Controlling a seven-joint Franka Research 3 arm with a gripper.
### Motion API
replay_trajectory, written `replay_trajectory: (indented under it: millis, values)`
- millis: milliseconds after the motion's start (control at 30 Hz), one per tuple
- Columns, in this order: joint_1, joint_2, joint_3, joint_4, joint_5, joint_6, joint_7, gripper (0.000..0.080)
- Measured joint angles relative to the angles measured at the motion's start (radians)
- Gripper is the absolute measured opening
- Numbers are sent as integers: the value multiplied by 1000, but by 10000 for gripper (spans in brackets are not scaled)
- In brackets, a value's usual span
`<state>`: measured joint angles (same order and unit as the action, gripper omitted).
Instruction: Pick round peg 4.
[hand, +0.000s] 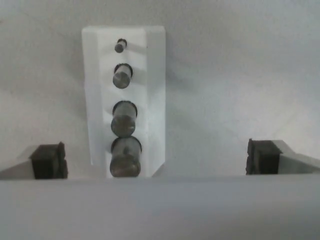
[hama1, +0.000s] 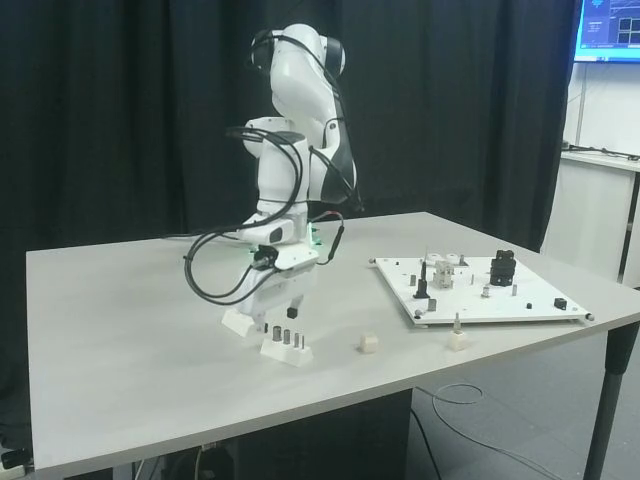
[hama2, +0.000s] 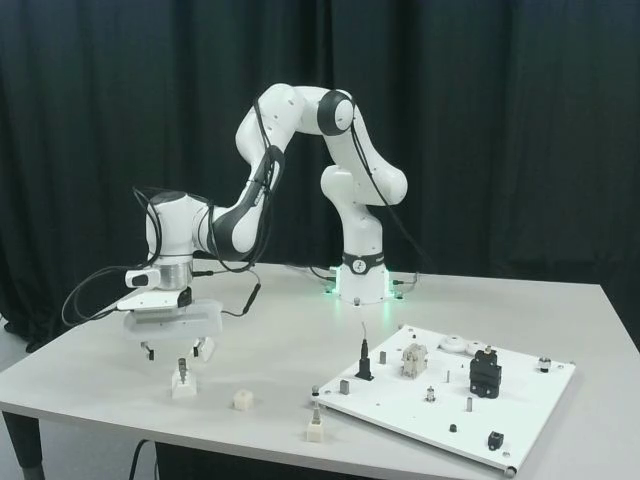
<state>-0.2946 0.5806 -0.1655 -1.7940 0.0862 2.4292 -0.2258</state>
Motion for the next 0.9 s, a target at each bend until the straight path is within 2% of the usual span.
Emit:
replay_trajectory:
  millis: [400,900]
  values:
    - [0,41,-2,-3,5,38,0,800]
    - [0,45,-7,-9,5,39,-18,800]
